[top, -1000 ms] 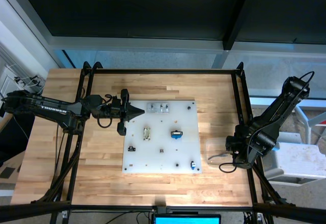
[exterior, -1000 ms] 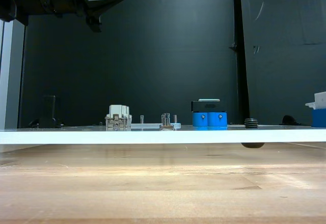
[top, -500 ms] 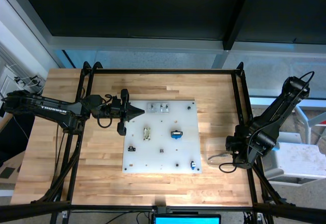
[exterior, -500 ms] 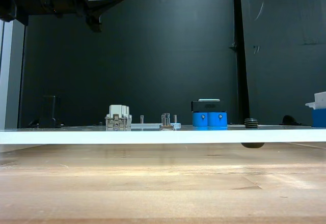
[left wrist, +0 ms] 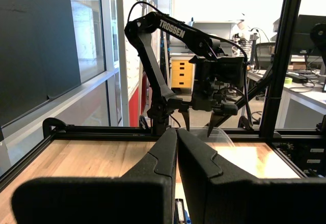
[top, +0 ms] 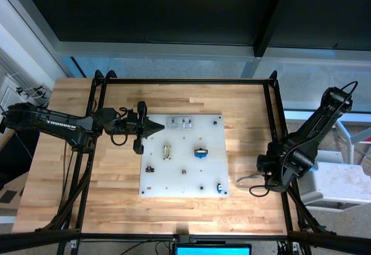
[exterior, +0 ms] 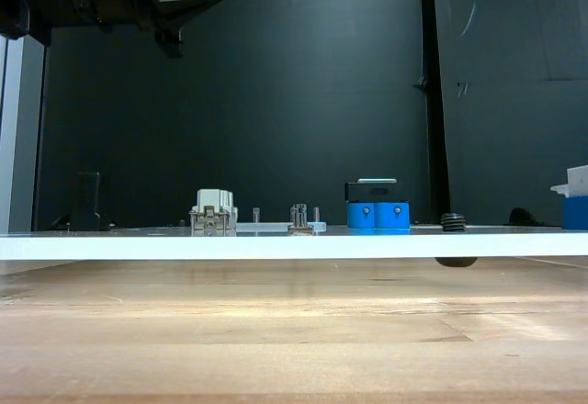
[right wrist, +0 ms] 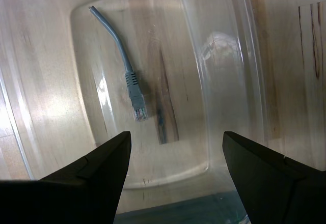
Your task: Remove the rj45 connector and place it in the container
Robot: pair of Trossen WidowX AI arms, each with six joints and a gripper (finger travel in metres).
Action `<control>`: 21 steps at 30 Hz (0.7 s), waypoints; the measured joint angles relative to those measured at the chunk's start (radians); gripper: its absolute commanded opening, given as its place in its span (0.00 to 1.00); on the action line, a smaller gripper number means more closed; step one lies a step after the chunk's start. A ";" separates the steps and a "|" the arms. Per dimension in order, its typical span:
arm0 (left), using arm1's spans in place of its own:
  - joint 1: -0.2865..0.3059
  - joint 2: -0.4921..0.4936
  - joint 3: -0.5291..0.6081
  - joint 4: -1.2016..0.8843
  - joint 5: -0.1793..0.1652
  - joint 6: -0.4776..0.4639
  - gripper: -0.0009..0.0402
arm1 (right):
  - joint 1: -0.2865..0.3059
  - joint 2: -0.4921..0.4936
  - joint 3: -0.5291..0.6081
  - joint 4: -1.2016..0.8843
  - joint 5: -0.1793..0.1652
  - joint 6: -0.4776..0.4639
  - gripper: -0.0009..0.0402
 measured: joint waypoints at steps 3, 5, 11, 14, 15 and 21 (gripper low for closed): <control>0.000 0.000 0.000 0.000 0.000 0.000 0.02 | 0.000 0.000 0.000 0.000 0.000 0.000 0.63; 0.000 0.000 0.000 0.000 0.000 0.000 0.02 | 0.000 0.000 0.000 0.000 0.000 0.000 0.63; 0.000 0.000 0.000 0.000 0.000 0.000 0.02 | 0.000 0.000 0.000 0.000 0.000 0.000 0.63; 0.000 0.000 0.000 0.000 0.000 0.000 0.02 | 0.000 0.000 0.000 0.001 0.000 0.000 0.63; 0.000 0.000 0.000 0.000 0.000 0.000 0.02 | 0.000 0.000 0.000 0.001 0.001 0.000 0.63; 0.000 0.000 0.000 0.000 0.000 0.000 0.02 | 0.000 0.000 0.000 0.028 0.002 0.002 0.63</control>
